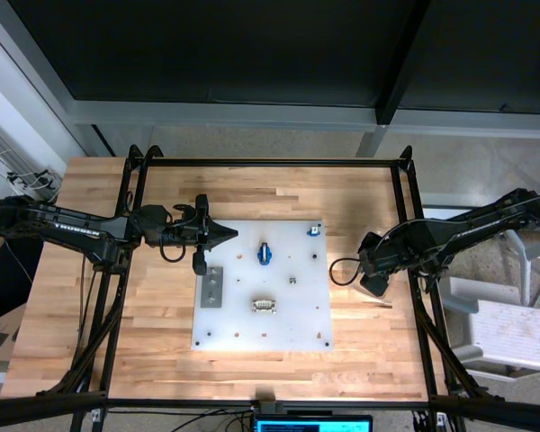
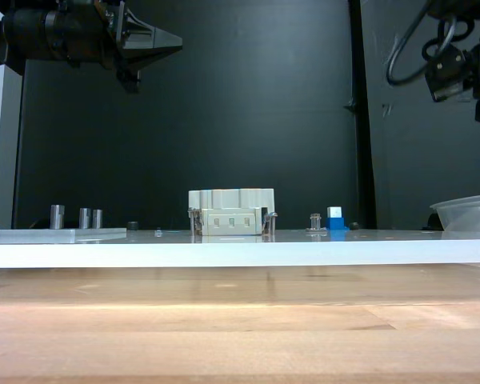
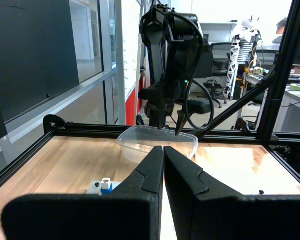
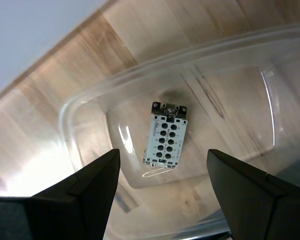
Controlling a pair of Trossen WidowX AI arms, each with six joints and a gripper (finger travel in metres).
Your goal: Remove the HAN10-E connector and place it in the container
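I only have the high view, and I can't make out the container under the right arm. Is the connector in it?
Observer: Yes. The right wrist view shows the HAN10-E connector lying flat on the floor of the container, pin holes up.
Operator: Is the right gripper gripping it?
Observer: No. The right gripper is open above it, jaws wide apart, not touching it.
Operator: And the left gripper?
Observer: The low view shows the left gripper shut, empty, high above the board.
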